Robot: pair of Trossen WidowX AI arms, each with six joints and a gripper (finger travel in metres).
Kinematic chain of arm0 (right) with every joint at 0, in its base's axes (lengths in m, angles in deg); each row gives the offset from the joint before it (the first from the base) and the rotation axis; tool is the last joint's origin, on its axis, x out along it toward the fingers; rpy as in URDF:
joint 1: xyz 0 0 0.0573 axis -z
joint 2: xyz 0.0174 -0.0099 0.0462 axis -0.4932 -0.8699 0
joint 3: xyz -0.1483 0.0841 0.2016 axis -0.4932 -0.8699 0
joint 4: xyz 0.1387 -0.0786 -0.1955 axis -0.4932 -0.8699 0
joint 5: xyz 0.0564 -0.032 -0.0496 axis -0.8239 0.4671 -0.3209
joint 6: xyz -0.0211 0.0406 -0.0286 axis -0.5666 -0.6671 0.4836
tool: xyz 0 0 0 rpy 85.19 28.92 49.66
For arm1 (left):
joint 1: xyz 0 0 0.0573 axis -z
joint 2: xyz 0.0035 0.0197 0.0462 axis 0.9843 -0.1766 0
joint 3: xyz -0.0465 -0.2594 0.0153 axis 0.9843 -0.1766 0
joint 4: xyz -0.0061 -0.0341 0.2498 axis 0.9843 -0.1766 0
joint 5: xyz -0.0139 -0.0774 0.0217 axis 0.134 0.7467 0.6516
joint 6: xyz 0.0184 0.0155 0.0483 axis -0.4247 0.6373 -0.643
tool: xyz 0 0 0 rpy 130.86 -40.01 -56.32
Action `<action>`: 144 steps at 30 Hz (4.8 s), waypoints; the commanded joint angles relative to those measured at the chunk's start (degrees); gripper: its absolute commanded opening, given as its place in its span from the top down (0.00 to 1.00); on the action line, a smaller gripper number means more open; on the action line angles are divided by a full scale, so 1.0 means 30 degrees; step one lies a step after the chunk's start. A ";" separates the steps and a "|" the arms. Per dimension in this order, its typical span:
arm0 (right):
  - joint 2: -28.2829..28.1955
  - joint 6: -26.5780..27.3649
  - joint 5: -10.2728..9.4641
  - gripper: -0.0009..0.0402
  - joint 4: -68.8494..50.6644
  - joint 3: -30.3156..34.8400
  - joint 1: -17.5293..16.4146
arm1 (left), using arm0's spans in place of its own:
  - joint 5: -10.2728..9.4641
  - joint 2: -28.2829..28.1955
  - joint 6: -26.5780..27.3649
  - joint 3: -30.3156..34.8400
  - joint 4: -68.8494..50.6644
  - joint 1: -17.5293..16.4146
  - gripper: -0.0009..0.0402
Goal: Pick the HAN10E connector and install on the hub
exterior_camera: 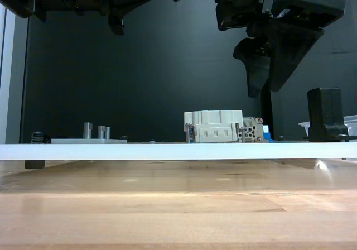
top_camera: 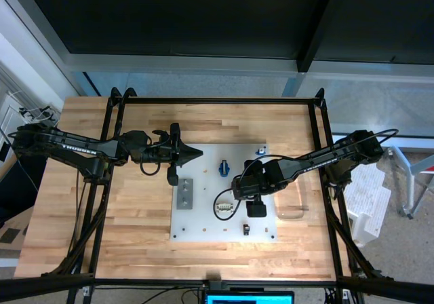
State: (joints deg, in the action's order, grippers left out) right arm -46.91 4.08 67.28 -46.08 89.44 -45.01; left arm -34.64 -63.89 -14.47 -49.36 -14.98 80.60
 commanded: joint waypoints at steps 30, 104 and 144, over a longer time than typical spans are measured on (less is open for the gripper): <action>-0.2929 -0.0619 0.1290 0.22 0.1872 -0.0306 0.0772 | 0.0000 -0.0007 0.0000 0.0007 0.0000 -0.0007 0.98; 0.0160 0.3133 -0.2710 0.81 -0.3934 0.8386 0.4167 | 0.0568 -0.0153 0.0051 0.0262 -0.2157 0.0124 0.58; 0.0160 0.3381 -0.2703 0.81 -0.3446 0.8553 0.4328 | 0.0947 -0.6747 -0.1756 0.6302 -0.4495 0.0284 0.47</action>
State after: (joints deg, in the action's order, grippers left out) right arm -46.43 14.24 59.13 -56.44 115.13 -32.01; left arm -31.82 -84.17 -19.50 -30.45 -28.40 81.48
